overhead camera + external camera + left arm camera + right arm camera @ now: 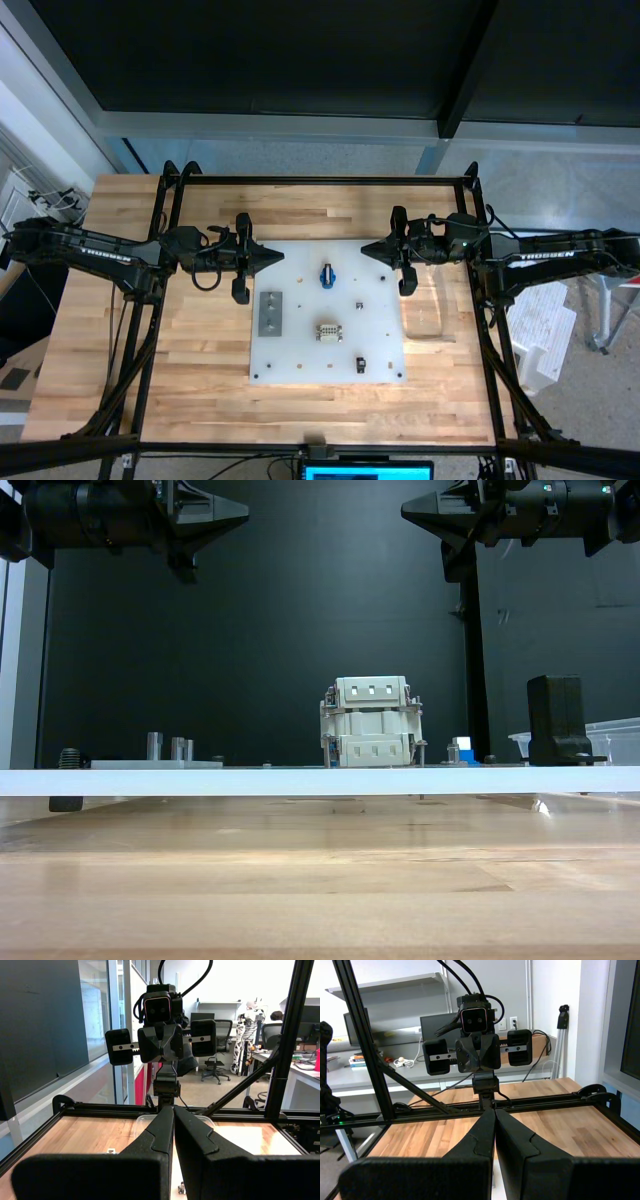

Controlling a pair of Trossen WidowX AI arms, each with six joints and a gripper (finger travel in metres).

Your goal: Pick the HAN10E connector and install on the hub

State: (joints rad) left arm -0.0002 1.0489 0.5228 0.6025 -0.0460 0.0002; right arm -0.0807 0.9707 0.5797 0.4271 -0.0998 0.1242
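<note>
1. Well, from where I stand the tabletop (180, 350) is pale butcher-block wood, and a smooth, square white board (300, 355) lies flat in its middle.
2. On that board sit a dull grey plate (270, 312) with two holes, a small blue upright part (327, 274) and a tiny black block (361, 362).
3. The left gripper (281, 256) hangs high over the board's far left corner. Its black, wedge-shaped fingers (157, 1135) are pressed together along their length and hold nothing.
4. The right gripper (363, 250) hangs at a like height over the board's far edge, right of centre, facing the left one. Its fingers are also closed flat on each other and empty.
5. The HAN10E connector (327, 330), a pale blocky rectangle with rows of dark dots, is near the board's middle, well apart from both grippers.
6. It seems to sit on the hub (370, 745), a beige ribbed housing with metal at its ends, though I can't tell how deep.
7. Its dotted face points up, and its long axis runs left to right across the board.
</note>
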